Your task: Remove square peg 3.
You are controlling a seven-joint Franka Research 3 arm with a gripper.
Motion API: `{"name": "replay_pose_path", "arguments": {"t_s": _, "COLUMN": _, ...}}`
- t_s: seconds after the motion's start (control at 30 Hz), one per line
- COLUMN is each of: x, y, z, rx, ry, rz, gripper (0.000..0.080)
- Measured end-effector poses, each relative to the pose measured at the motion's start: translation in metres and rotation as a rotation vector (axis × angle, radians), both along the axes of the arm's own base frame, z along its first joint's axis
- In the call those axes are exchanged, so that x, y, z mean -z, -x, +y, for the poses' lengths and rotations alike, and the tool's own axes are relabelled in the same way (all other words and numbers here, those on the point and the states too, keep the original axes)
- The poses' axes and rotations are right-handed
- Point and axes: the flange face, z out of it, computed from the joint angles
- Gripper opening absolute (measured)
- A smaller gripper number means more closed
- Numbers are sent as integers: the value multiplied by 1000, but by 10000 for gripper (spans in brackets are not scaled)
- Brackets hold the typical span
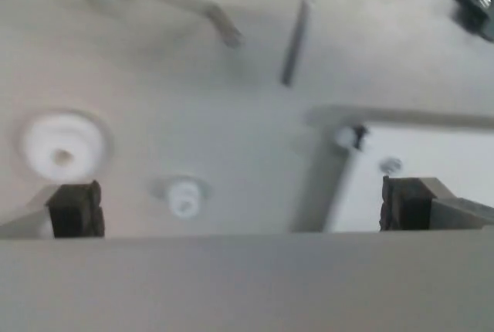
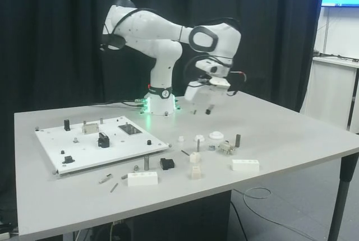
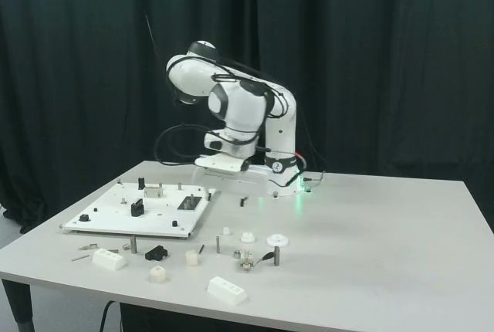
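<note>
Free room and obstacles. The gripper [image 2: 201, 110] hangs well above the grey table [image 2: 280, 123], fingers apart, with open air beneath it. The right and rear parts of the table in the first room view lie bare, giving wide passage. At the left of that frame the white board [image 2: 101, 146] carries upright black fixtures [image 2: 103, 139] and pegs [image 2: 67, 124] that narrow any approach from above. Along the lower centre of the frame, loose parts crowd the table: white blocks [image 2: 142, 179], a white gear [image 2: 216, 135], a standing grey pin [image 2: 237, 139] and small white cubes [image 2: 194, 157], close together.
</note>
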Motion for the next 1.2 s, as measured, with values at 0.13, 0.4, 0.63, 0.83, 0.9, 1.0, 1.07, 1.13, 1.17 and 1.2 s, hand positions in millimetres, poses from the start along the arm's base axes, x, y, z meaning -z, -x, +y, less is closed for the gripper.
{"name": "replay_pose_path", "arguments": {"t_s": 0.13, "x": 2, "y": 6, "z": -30, "rx": 4, "ry": 7, "rz": 22, "gripper": 800}}
{"name": "replay_pose_path", "arguments": {"t_s": 0.4, "x": 3, "y": 21, "z": -95, "rx": 8, "ry": 10, "rz": 50, "gripper": 800}}
{"name": "replay_pose_path", "arguments": {"t_s": 0.63, "x": 3, "y": 36, "z": -147, "rx": 12, "ry": 2, "rz": 58, "gripper": 800}}
{"name": "replay_pose_path", "arguments": {"t_s": 0.83, "x": -2, "y": 51, "z": -188, "rx": 16, "ry": -3, "rz": 63, "gripper": 800}}
{"name": "replay_pose_path", "arguments": {"t_s": 0.9, "x": -3, "y": 57, "z": -201, "rx": 16, "ry": -3, "rz": 64, "gripper": 800}}
{"name": "replay_pose_path", "arguments": {"t_s": 1.0, "x": -5, "y": 65, "z": -220, "rx": 19, "ry": -5, "rz": 66, "gripper": 800}}
{"name": "replay_pose_path", "arguments": {"t_s": 1.07, "x": -5, "y": 72, "z": -233, "rx": 18, "ry": -9, "rz": 68, "gripper": 800}}
{"name": "replay_pose_path", "arguments": {"t_s": 1.13, "x": -5, "y": 79, "z": -246, "rx": 19, "ry": -12, "rz": 70, "gripper": 800}}
{"name": "replay_pose_path", "arguments": {"t_s": 1.17, "x": -5, "y": 83, "z": -252, "rx": 20, "ry": -13, "rz": 72, "gripper": 800}}
{"name": "replay_pose_path", "arguments": {"t_s": 1.2, "x": -5, "y": 87, "z": -258, "rx": 20, "ry": -15, "rz": 72, "gripper": 800}}
